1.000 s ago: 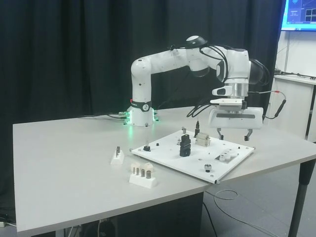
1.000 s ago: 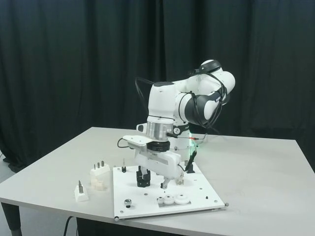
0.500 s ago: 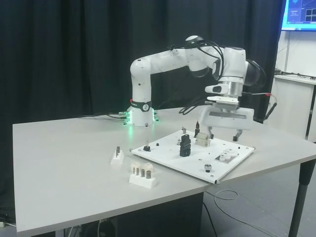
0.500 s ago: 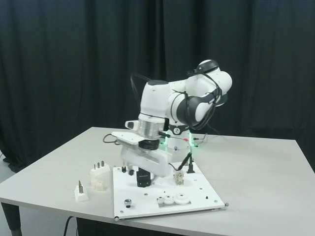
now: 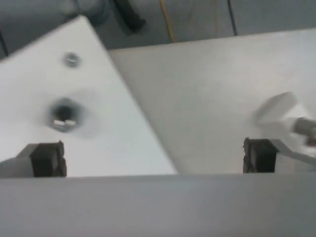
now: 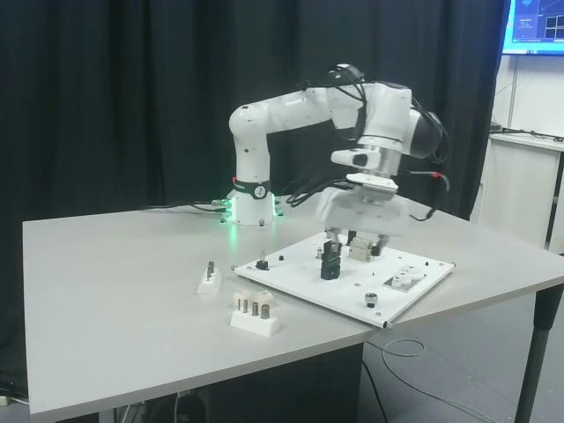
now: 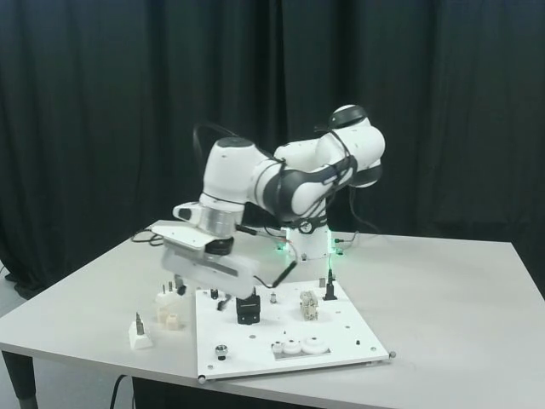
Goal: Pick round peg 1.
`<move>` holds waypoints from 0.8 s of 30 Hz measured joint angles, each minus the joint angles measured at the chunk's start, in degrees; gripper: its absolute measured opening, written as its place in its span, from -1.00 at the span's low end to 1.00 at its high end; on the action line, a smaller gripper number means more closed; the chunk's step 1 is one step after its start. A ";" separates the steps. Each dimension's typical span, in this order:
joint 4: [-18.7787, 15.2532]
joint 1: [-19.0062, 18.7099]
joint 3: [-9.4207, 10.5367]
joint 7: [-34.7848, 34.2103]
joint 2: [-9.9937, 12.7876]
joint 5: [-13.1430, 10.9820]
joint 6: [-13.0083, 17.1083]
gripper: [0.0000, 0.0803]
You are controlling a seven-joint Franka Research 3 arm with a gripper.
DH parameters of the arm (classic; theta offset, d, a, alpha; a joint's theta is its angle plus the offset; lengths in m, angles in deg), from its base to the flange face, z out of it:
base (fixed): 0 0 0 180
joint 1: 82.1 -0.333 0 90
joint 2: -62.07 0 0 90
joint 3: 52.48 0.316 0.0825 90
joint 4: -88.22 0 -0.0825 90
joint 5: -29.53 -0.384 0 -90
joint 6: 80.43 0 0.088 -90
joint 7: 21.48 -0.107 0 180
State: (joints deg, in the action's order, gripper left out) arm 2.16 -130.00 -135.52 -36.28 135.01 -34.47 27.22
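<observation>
The gripper [image 6: 361, 240] hangs at centre right of the first room view, above the white board [image 6: 348, 278], fingers spread wide and holding nothing. The pegs [image 6: 248, 307] stand in a white block [image 6: 256, 319] at lower centre of that frame, on the grey table [image 6: 115, 291], well apart from the gripper toward the left.
</observation>
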 joint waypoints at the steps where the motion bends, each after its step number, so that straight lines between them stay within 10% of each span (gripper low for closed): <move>1: 0.00 0.50 -0.13 1.53 0.13 0.00 -0.10 0.99; 24: -0.11 11.58 -0.59 34.44 1.58 -1.17 -2.62 0.99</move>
State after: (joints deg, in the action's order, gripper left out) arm 2.04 -118.42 -136.10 -1.84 136.58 -35.65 24.60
